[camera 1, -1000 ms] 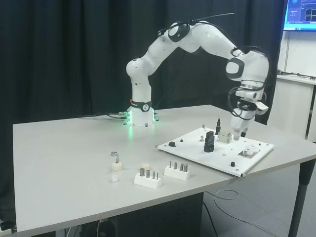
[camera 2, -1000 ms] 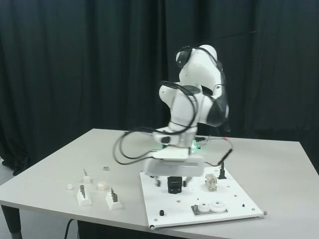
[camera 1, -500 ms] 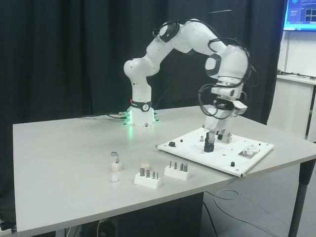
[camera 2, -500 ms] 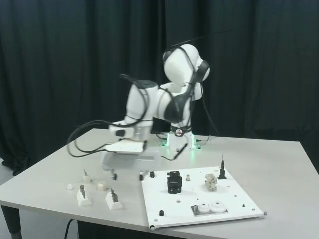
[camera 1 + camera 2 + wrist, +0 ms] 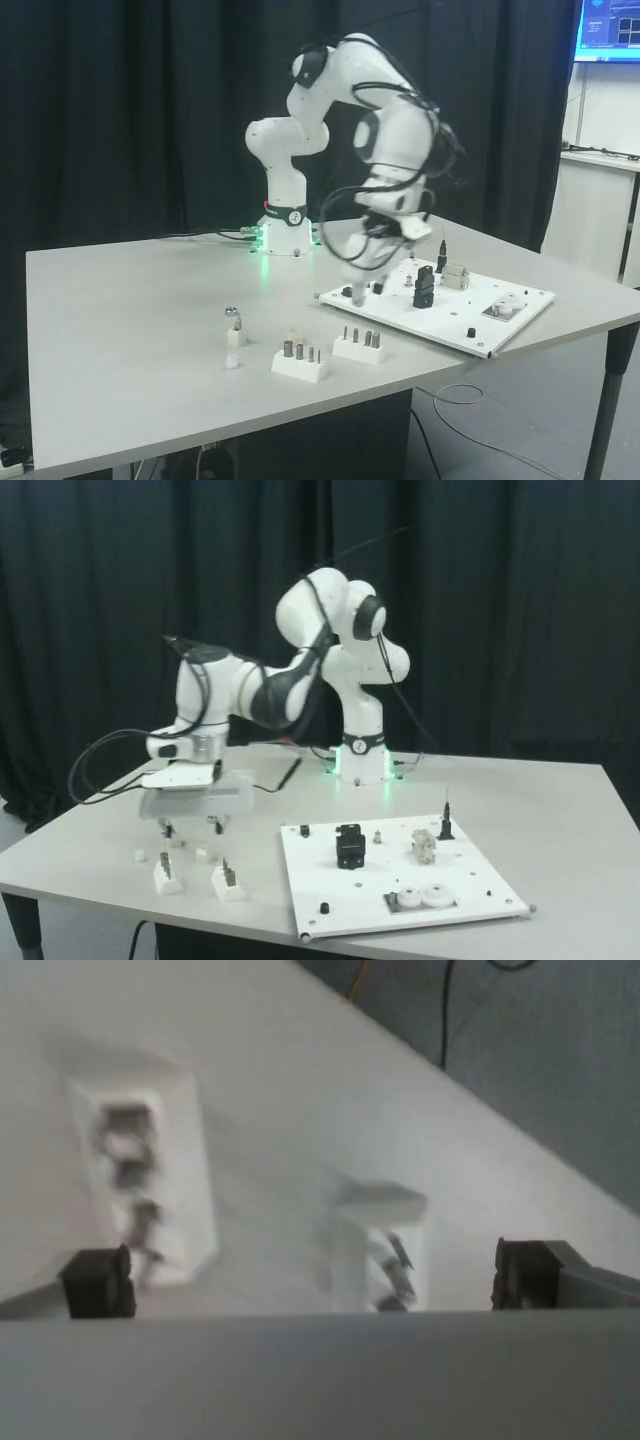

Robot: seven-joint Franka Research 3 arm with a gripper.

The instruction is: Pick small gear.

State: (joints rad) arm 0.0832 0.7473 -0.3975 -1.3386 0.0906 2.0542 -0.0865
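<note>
As seen from the wrist: gripper (image 5: 310,1280) released, black square fingertips wide apart above two white blocky holders (image 5: 145,1175), near the table (image 5: 300,1080) edge. First room: smooth grey tabletop open all round. Second room: small gear (image 5: 408,899), white, on flat white board (image 5: 470,875), well apart from gripper.

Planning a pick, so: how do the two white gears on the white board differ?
The small white gear is narrower than the large white gear. The small white gear lies toward the black knob, the large white gear on the side away from it. Both lie flat, side by side, on the grey plate.
</note>
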